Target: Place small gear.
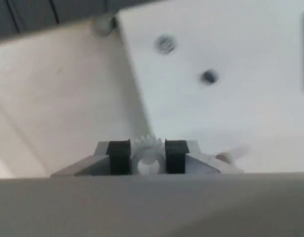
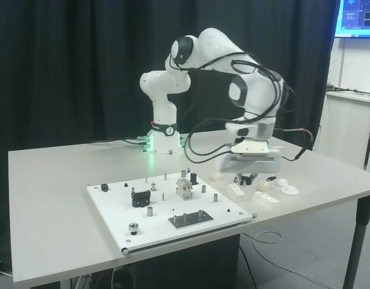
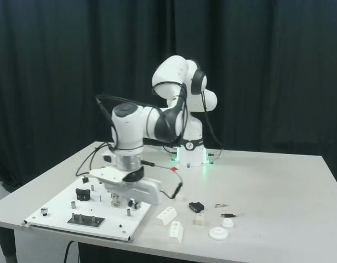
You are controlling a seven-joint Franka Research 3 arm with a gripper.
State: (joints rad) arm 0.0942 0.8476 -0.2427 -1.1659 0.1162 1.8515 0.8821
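Observation:
The small white gear [image 1: 148, 149] sits toothed side up between my two black finger pads [image 1: 119, 156]. My gripper [image 1: 148, 158] is shut on it. In the first room view the gripper [image 2: 246, 179] hangs low by the right edge of the white assembly board [image 2: 112, 205]. In the second room view it [image 3: 122, 201] is over the board's [image 3: 58, 211] near right part. The wrist view shows the board's [image 1: 231, 113] edge running right under the fingers, with a screw head [image 1: 165, 44] and a dark hole [image 1: 209, 76] further on.
White blocks [image 2: 236, 191] [image 2: 264, 200] and round white parts [image 2: 289, 190] lie on the grey table right of the board. Pegs, a black block [image 2: 140, 198] and a grey metal plate [image 2: 188, 220] stand on the board. A small black part [image 3: 196, 206] lies near the blocks.

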